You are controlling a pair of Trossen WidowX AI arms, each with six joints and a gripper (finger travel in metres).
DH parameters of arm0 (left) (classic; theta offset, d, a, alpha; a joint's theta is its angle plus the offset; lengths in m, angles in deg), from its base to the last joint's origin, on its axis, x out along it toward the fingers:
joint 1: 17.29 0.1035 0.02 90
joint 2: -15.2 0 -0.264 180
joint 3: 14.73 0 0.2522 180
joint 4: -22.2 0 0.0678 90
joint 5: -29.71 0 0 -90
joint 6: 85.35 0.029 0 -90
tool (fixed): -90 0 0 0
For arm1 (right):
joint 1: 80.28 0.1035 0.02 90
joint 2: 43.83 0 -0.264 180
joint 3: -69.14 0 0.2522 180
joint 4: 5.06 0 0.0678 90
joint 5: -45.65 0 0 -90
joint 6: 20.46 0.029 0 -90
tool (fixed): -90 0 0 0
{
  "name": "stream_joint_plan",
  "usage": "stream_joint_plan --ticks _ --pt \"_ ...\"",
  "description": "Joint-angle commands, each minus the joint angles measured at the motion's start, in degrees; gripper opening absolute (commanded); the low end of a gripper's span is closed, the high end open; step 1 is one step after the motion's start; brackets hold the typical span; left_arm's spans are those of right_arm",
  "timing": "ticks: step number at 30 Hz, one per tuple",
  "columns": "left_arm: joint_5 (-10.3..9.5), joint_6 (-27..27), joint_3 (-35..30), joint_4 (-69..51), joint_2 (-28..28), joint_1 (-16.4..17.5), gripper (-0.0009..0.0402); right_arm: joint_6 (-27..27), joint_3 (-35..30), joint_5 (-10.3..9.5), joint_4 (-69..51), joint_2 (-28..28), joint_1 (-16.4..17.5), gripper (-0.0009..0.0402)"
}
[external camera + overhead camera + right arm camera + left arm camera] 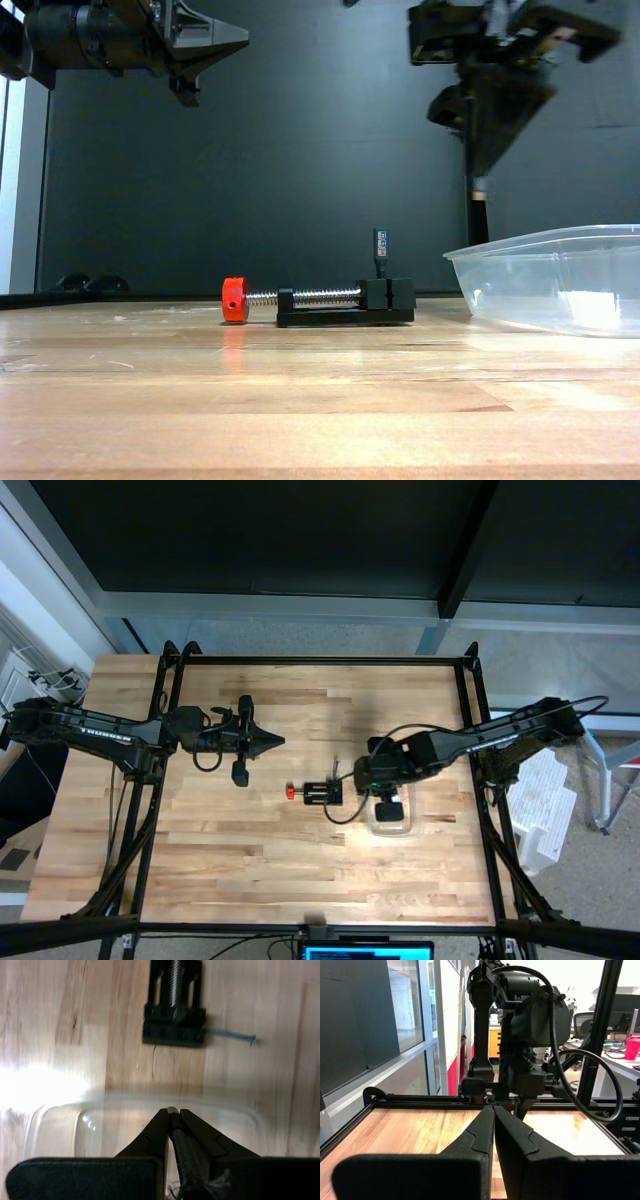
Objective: Remove the USB-C connector from taskboard and place in the container
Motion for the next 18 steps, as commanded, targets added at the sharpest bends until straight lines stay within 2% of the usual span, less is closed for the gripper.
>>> stream_joint_plan --ticks 1,8,11,18 --pt "0.02 0.0 0.0 0.0 0.0 0.0 0.0000 1.2 2.5 0.09 0.0 1.5 0.5 0.0000" --pt "0.02 0.0 0.0 0.1 0.0 0.0 0.0000 1.4 7.9 0.33 0.5 4.0 1.4 0.0009" --pt "0.02 0.0 0.0 0.0 0.0 0.0 0.0000 2.8 9.8 3.65 0.8 5.0 1.5 0.0021" --pt "0.02 0.0 0.0 0.0 0.0 0.0 0.0000 2.8 11.8 4.07 0.8 6.6 1.8 0.0057"
